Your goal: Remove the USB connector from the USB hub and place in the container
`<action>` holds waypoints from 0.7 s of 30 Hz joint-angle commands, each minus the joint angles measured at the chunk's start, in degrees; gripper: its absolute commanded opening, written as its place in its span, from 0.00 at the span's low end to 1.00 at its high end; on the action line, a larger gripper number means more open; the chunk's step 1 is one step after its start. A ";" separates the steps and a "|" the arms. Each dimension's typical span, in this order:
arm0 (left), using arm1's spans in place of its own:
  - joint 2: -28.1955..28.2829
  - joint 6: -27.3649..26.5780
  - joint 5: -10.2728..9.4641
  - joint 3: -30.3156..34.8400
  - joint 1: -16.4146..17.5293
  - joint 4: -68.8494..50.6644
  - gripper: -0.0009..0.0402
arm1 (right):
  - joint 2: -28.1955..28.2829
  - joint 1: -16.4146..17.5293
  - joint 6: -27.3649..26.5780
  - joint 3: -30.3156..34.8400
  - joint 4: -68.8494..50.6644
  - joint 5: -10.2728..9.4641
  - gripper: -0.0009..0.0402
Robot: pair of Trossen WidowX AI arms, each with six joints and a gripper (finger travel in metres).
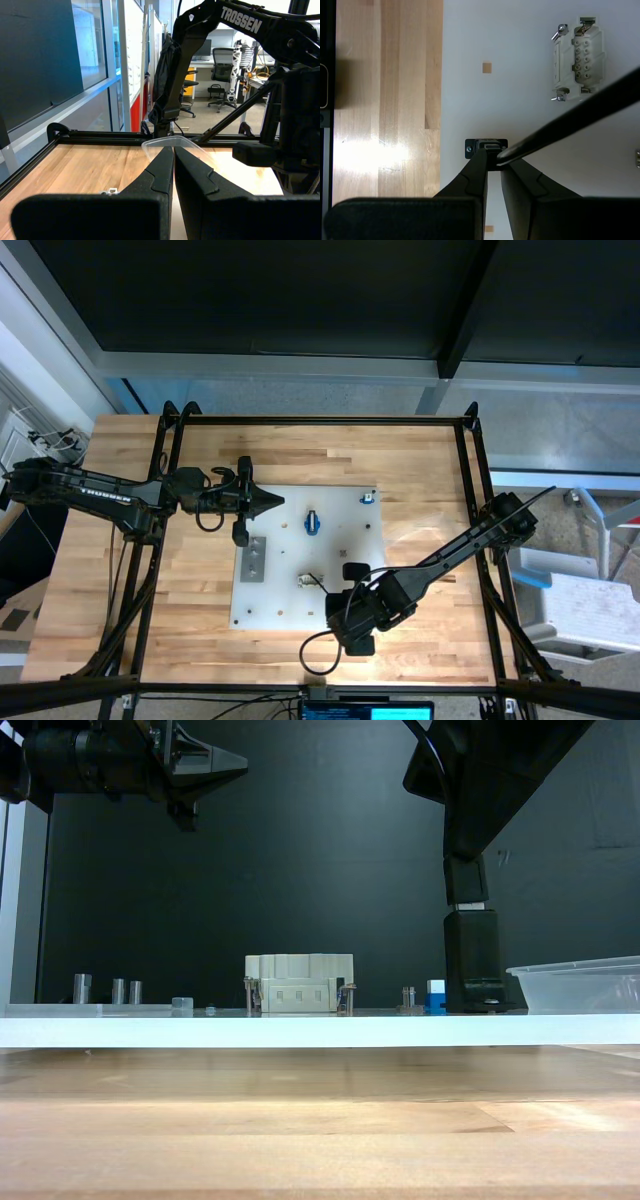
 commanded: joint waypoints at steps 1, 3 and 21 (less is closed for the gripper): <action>0.02 0.00 0.00 0.02 0.02 0.02 0.02 | -0.87 0.44 0.94 -1.64 2.43 -0.15 0.02; 0.02 0.00 0.00 0.02 0.00 0.02 0.02 | -1.25 0.63 1.20 -2.25 3.26 0.20 0.02; 0.02 0.00 0.00 0.02 0.00 0.02 0.02 | -8.66 3.58 5.29 -14.19 13.33 5.27 0.02</action>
